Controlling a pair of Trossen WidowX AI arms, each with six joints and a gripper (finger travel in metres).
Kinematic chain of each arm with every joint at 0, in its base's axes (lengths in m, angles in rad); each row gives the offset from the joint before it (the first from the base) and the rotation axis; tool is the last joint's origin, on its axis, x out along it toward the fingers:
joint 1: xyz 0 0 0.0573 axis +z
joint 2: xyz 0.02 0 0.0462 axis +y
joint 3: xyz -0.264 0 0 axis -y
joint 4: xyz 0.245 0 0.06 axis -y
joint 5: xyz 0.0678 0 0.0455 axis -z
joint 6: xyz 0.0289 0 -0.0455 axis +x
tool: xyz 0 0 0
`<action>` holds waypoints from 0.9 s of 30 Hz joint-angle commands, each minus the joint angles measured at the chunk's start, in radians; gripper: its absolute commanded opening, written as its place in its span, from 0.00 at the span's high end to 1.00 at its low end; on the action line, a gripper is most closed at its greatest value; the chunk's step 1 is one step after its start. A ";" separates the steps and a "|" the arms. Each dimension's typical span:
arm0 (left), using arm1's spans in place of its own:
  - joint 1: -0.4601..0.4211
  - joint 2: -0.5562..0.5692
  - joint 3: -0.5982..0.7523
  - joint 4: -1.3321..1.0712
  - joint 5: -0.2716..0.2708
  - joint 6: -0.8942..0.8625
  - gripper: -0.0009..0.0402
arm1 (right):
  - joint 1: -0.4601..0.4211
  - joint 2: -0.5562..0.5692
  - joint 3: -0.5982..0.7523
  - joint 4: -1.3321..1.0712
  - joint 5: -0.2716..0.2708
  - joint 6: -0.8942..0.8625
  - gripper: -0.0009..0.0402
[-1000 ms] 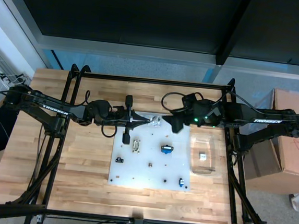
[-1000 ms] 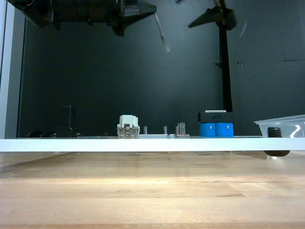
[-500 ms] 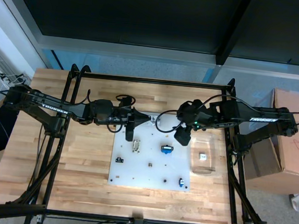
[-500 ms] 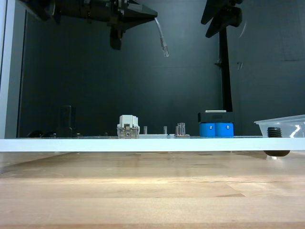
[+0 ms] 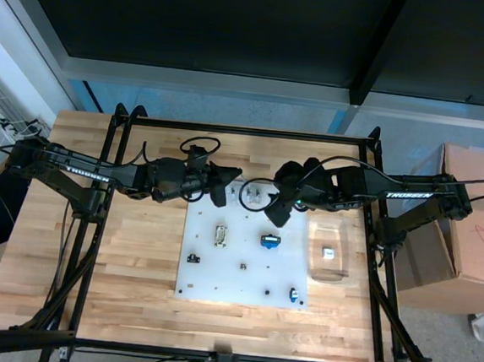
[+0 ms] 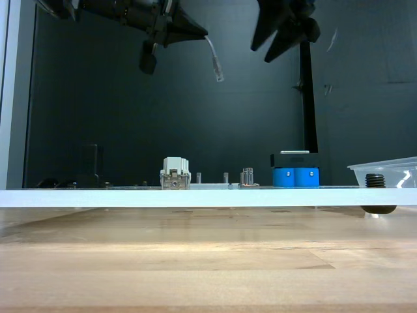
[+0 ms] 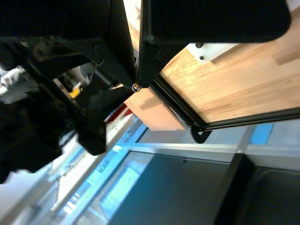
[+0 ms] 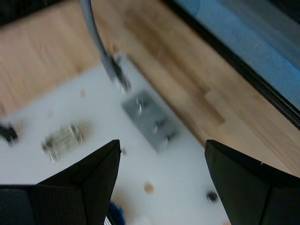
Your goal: Pick the RJ45 connector and install on the taskboard
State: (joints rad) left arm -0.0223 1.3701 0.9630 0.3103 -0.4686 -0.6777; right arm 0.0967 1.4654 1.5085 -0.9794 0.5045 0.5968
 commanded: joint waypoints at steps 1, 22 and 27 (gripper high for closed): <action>0.000 0.000 0.001 0.001 -0.015 -0.011 0.98 | -0.001 0.001 0.011 0.051 0.038 -0.004 0.37; 0.000 0.000 0.001 -0.042 -0.068 -0.238 0.98 | -0.003 0.229 0.259 0.029 0.051 -0.195 0.37; 0.000 0.000 0.001 -0.044 -0.066 -0.229 0.98 | -0.003 0.280 0.302 -0.016 0.044 -0.194 0.37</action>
